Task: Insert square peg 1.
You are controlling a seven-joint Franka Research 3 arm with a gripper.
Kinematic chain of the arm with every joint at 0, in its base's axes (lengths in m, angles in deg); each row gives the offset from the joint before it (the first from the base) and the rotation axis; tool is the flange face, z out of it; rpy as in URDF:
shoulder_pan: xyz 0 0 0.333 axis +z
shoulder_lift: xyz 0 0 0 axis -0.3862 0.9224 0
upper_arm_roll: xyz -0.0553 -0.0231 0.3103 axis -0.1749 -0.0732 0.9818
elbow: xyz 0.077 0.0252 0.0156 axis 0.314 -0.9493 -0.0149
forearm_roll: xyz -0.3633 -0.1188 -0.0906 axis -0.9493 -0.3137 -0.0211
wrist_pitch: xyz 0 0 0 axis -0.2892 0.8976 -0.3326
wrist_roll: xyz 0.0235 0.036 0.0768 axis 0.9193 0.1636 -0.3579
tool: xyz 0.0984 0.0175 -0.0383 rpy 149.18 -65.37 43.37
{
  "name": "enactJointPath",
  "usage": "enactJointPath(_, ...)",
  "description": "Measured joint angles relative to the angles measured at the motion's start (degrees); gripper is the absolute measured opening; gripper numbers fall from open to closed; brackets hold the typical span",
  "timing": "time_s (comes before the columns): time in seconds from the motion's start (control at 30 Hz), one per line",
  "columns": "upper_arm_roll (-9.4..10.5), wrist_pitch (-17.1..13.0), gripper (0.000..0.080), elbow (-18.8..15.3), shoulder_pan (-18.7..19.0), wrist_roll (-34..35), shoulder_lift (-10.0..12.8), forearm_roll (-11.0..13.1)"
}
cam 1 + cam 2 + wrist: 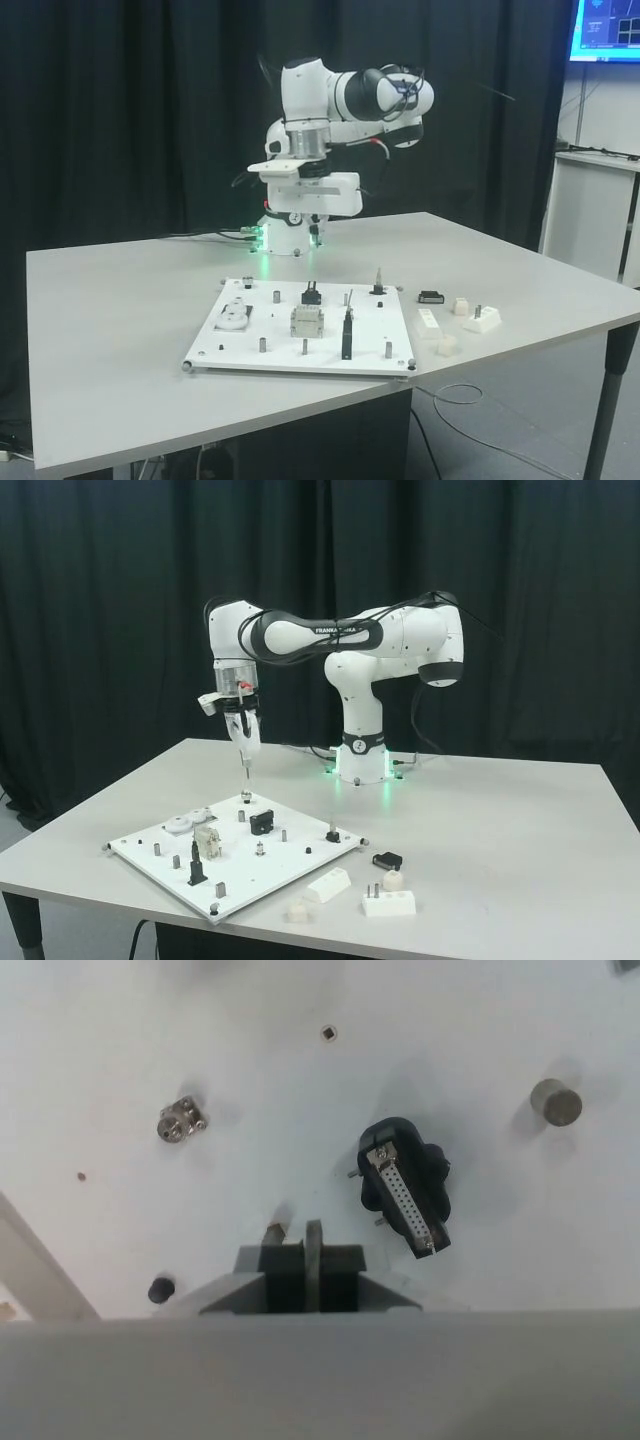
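Observation:
My gripper (313,1263) is shut on a thin grey square peg (315,1242) that points down from between the fingers. In the second room view the gripper (245,746) hangs over the far edge of the white board (290,868), and the peg (245,772) ends a little above it. A small dark square hole (329,1032) shows in the board's surface, some way off from the peg tip. The first room view has the gripper (312,228) behind the board (370,342), close to the arm's base.
On the board are a black multi-pin connector (405,1185), a grey cylinder (556,1102), a metal fitting (181,1120) and a small black knob (161,1289). White blocks (388,903) and a black part (388,860) lie on the table beside the board.

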Motion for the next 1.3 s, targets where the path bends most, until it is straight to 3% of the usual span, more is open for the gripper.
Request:
enactJointPath(0.4, -0.97, 2.9, 0.0027, -0.3, 0.0, -12.3, 0.0, -0.7)
enactJointPath(1.03, -0.44, 0.3, 0.0027, -0.4, 0.6, -15.4, 0.4, -5.2)
enactJointPath(1.3, -0.13, 0.8, 0.0027, -0.5, 0.8, -8.1, 0.3, -5.2)
